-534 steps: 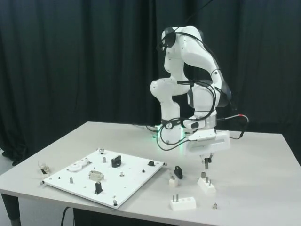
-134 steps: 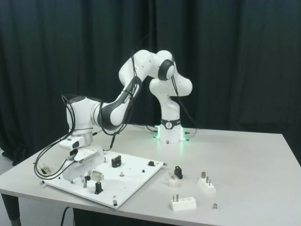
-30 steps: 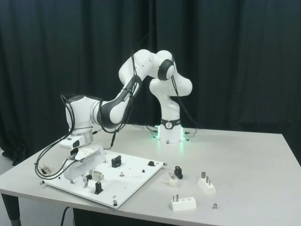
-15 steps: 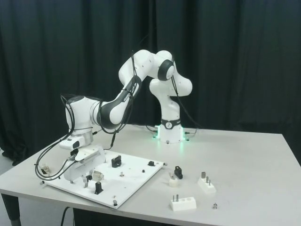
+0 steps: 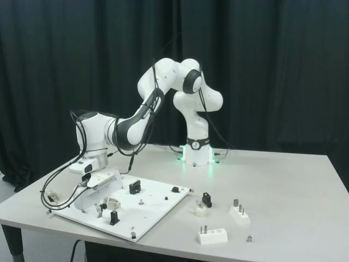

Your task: Insert square peg 3.

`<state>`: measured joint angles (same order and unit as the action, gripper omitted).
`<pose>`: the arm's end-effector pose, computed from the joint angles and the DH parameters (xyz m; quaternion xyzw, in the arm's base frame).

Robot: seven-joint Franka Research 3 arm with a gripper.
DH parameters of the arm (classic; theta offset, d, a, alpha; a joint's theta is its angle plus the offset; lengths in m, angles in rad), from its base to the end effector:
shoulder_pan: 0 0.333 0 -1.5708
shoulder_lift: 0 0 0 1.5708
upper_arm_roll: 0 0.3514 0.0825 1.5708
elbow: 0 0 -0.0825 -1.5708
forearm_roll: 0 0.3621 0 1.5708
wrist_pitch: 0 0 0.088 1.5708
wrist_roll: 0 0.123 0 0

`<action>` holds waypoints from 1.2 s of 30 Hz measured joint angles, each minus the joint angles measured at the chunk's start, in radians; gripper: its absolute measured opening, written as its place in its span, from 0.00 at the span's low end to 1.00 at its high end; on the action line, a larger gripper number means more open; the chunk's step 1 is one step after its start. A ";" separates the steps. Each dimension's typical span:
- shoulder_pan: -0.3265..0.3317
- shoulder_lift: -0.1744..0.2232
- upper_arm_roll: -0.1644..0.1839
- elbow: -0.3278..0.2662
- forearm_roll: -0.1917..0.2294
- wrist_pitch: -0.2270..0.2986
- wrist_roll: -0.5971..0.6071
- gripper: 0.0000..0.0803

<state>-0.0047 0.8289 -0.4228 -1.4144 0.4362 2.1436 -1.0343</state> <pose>0.6994 -0.2174 0.2517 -0.9704 -0.2397 -0.0111 0.0258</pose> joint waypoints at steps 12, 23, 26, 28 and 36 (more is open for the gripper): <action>0.000 0.001 0.000 0.000 0.001 0.002 0.002 0.14; -0.003 0.003 0.000 0.001 0.002 0.012 0.002 0.14; -0.004 0.004 0.000 0.002 0.002 0.018 0.002 0.14; -0.005 0.006 0.000 0.002 0.002 0.024 0.002 0.14; -0.005 0.007 0.000 0.002 0.008 0.026 0.002 0.14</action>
<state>-0.0100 0.8361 -0.4230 -1.4122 0.4441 2.1692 -1.0323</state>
